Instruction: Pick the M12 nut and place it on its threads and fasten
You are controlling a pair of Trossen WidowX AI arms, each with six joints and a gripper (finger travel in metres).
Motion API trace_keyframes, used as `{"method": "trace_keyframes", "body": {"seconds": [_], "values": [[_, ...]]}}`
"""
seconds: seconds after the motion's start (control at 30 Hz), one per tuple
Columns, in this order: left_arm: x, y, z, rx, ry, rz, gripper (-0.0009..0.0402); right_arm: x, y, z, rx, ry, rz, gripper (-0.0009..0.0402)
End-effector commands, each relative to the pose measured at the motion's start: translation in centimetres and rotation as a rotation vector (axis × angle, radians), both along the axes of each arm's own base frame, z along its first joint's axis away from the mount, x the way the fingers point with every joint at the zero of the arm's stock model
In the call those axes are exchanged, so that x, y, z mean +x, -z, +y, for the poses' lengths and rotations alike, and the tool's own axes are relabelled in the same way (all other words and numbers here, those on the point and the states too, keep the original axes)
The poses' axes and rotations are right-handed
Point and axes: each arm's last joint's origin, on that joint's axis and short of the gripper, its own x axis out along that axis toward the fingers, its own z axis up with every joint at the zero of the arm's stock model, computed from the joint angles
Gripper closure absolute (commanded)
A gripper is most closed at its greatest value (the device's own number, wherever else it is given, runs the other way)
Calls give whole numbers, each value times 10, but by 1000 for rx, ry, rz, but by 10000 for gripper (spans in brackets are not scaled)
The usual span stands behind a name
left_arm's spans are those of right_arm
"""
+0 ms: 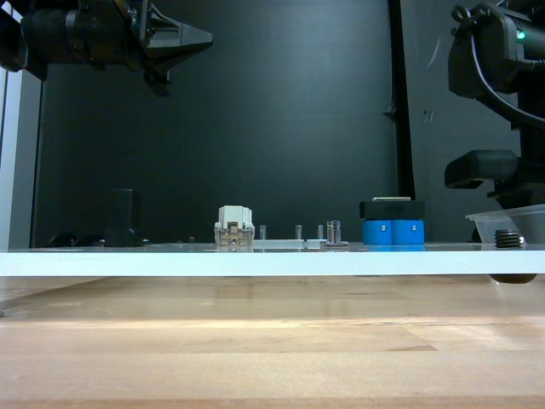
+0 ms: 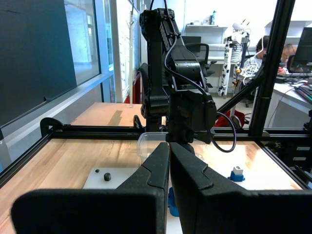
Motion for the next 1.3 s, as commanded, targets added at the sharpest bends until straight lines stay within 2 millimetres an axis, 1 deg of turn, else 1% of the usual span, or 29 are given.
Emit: {"method": "trace_keyframes", "body": {"seconds": [0.03, 0.23, 0.33, 0.4, 0.57, 0.67, 0.8, 1.1, 1.2, 1.3], "values": [[0, 0, 0, 0, 0, 0, 393, 0, 0, 0, 3, 0, 4, 285], [0, 0, 0, 0, 0, 0, 393, 0, 0, 0, 4, 0, 3, 358], [0, 0, 0, 0, 0, 0, 393, 0, 0, 0, 4, 2, 3, 385], [0, 0, 0, 0, 0, 0, 393, 0, 0, 0, 4, 1, 3, 396], [0, 0, 0, 0, 0, 0, 393, 0, -1, 0, 4, 1, 0, 385], [0, 0, 0, 0, 0, 0, 393, -1, -6, 0, 9, 1, -15, 385], [0, 0, 0, 0, 0, 0, 393, -1, -22, 0, 7, 0, -12, 392], [0, 0, 0, 0, 0, 0, 393, -2, -70, 0, 14, 0, -31, 391], [0, 0, 0, 0, 0, 0, 393, -2, -76, 0, 10, 0, -21, 391], [0, 0, 0, 0, 0, 0, 393, -2, -76, 0, 10, 1, -19, 391]]}}
